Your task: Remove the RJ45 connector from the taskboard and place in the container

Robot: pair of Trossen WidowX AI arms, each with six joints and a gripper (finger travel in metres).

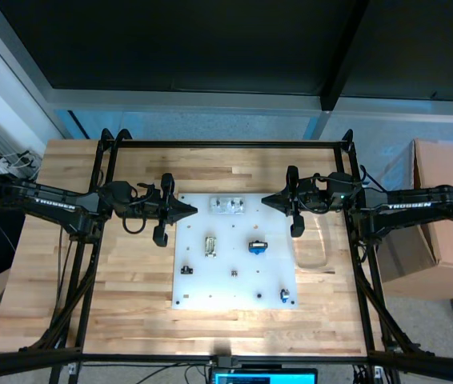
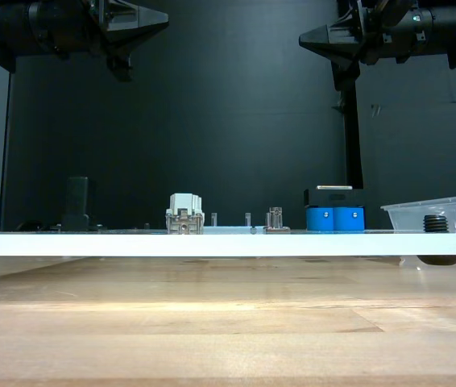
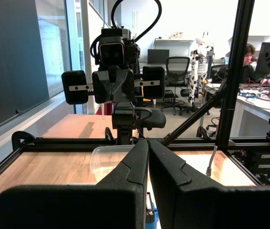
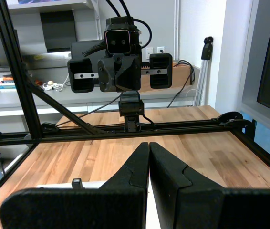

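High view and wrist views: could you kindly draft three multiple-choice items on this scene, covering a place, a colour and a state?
1. What colour is the flat rectangular task board?
A. White
B. Red
C. Green
2. Where does the clear plastic container lie?
A. On the board's middle
B. On the wooden table, beside the board's right edge
C. Beside the board's left edge
3. How do the left end effector and right end effector stand?
A. Both wide open
B. Left clamps a connector
C. Both shut, empty, above the board's far part

1 A: the high view shows it white. 2 B: the high view shows it beside that edge. 3 C: each wrist view shows its end effector closed on nothing; which board fitting is the RJ45 connector I cannot tell.
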